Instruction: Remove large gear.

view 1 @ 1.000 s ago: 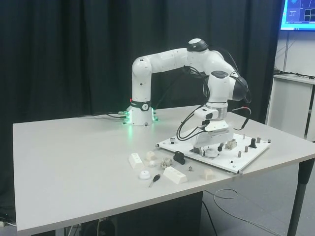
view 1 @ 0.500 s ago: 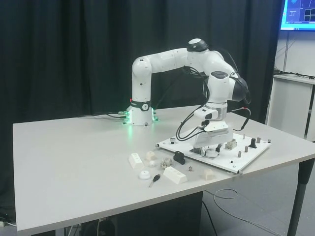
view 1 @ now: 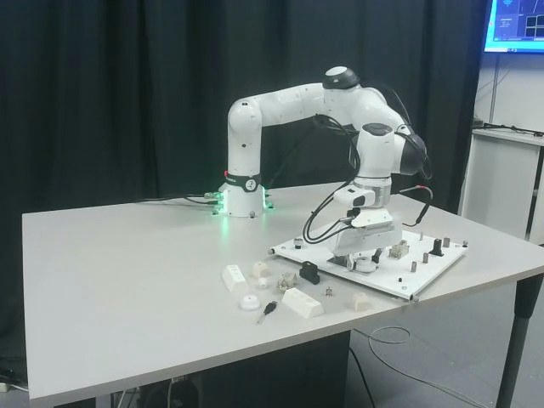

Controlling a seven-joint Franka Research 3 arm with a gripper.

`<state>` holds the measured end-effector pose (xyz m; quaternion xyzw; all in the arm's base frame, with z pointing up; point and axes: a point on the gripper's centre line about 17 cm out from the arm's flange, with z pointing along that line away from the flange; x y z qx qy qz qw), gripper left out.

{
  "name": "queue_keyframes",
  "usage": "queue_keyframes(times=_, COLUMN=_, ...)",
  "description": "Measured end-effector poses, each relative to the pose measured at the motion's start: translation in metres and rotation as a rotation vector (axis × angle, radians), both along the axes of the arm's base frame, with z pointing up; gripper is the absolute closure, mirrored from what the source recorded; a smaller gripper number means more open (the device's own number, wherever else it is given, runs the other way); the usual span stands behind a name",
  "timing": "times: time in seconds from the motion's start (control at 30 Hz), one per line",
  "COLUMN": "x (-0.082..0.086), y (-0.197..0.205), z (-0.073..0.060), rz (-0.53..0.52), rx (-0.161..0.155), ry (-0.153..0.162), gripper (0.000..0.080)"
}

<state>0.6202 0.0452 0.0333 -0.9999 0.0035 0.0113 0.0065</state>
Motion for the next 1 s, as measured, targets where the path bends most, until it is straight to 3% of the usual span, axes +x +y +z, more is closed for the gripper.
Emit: queue_keyframes(times=1.0, x=0.0002, y=0.0000, z=0.0070, rz=-0.028, rx=-0.002, ry=-0.007, gripper=0.0210)
